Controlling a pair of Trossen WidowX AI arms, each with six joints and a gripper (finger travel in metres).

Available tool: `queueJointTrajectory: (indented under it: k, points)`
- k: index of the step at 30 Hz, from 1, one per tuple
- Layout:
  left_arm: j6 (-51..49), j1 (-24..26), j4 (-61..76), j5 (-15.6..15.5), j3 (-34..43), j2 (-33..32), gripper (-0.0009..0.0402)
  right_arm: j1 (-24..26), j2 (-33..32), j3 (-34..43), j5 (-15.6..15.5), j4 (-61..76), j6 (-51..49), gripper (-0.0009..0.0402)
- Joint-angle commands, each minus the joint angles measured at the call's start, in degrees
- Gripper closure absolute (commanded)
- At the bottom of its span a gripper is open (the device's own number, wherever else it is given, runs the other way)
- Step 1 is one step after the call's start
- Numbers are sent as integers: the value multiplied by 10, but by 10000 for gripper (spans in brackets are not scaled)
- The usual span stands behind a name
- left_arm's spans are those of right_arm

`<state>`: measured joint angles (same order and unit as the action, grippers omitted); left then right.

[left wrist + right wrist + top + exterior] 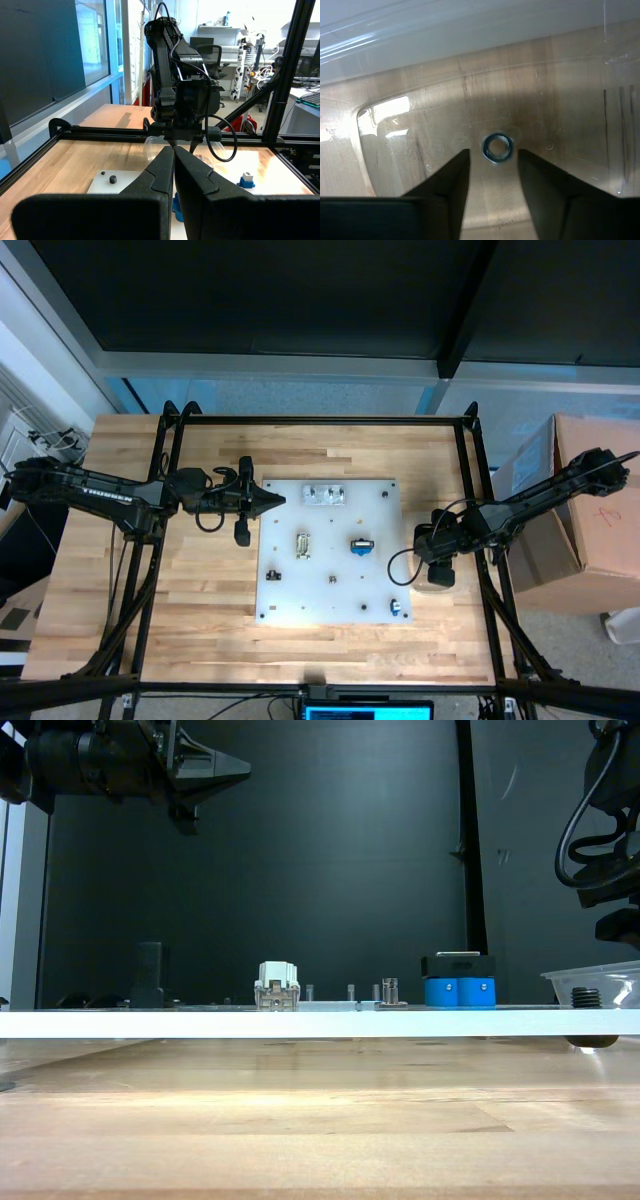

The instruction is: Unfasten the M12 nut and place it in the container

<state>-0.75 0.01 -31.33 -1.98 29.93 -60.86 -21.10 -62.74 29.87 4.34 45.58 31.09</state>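
The small silver M12 nut (498, 158) lies flat and free on the floor of the clear container (560, 100). My right gripper (492, 152) hovers just above it, open, with nothing between its fingers. In the high view the right gripper (437, 560) hangs over the container (440, 582), just off the board's right edge. The black ribbed stud (587, 995) stands bare, its ribs showing. My left gripper (270, 500) is shut and empty, held high over the board's left edge; its fingers (165, 165) are pressed together.
The white board (330, 585) carries a blue block (361, 546), a white connector (303, 545) and a silver post (389, 990). A black frame (320, 421) rings the wooden table. A cardboard box (590, 510) stands off the right side.
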Motion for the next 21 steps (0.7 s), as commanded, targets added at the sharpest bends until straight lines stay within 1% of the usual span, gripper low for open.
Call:
queueJointTrajectory:
  k: [1,4,7,10,14,18,21]
  points:
    - [0,0,0,0,0,0,393,0,0,7,0,7,0,183]
    - [0,0,0,0,0,0,393,0,0,22,1,22,-1,148]
    - [0,0,0,0,0,0,393,0,1,49,2,53,-2,125]
    - [0,0,0,0,0,0,393,0,3,87,23,93,-3,117]
    - [0,0,0,0,0,0,393,2,7,145,64,132,-10,129]
    - [0,0,0,0,0,0,393,16,12,205,67,136,-45,161]
    - [0,0,0,0,0,0,393,46,12,246,67,124,-93,198]
